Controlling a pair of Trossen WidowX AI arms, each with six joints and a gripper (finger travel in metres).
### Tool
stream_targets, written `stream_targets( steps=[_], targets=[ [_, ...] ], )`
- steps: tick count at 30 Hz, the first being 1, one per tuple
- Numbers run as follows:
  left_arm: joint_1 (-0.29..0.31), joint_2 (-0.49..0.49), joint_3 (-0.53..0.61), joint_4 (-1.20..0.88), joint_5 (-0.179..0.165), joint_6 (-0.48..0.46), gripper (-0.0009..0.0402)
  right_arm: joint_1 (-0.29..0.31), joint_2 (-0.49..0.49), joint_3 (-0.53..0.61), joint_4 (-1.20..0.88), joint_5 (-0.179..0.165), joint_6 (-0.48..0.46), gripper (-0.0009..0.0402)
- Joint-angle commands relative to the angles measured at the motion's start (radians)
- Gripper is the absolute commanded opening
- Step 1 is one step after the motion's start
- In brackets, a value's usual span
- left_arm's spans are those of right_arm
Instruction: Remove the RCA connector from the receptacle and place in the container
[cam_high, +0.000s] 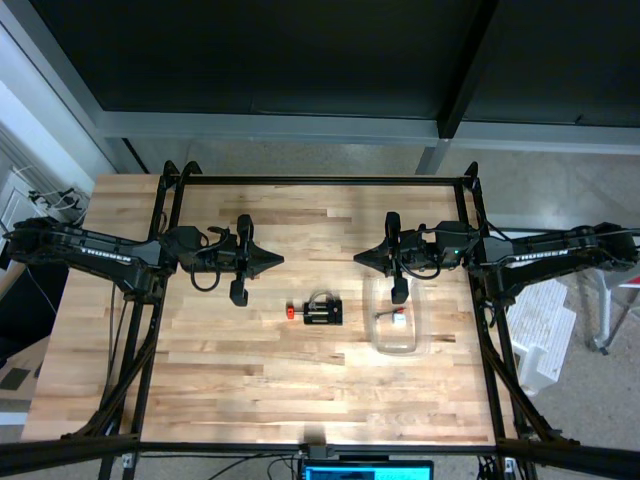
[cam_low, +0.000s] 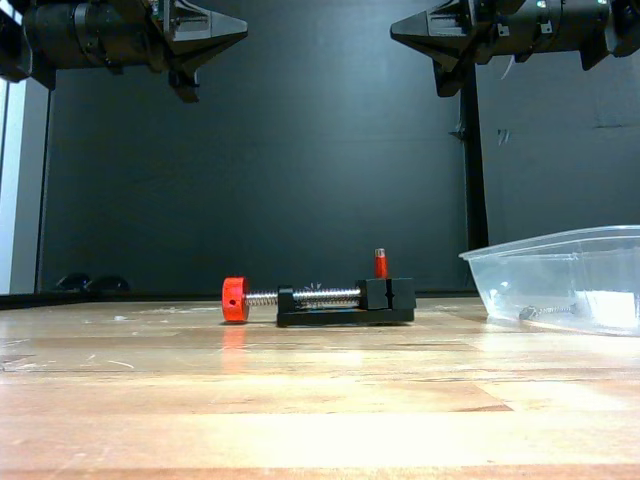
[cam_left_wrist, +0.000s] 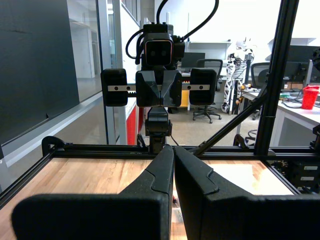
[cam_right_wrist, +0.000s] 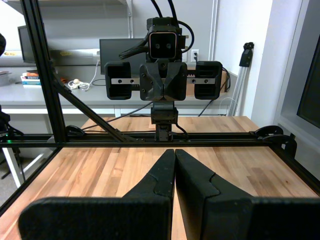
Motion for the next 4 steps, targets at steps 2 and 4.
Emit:
stream_targets(
  steps=[2, 4],
  targets=[
    [0.0, 0.0, 0.0, 0.0, 0.0, 0.0, 0.0, 0.0, 0.0, 0.0, 0.0, 0.0, 0.0, 0.0],
    [0.0, 0.0, 0.0, 0.0, 0.0, 0.0, 0.0, 0.0, 0.0, 0.0, 0.0, 0.0, 0.0, 0.0]
  ],
)
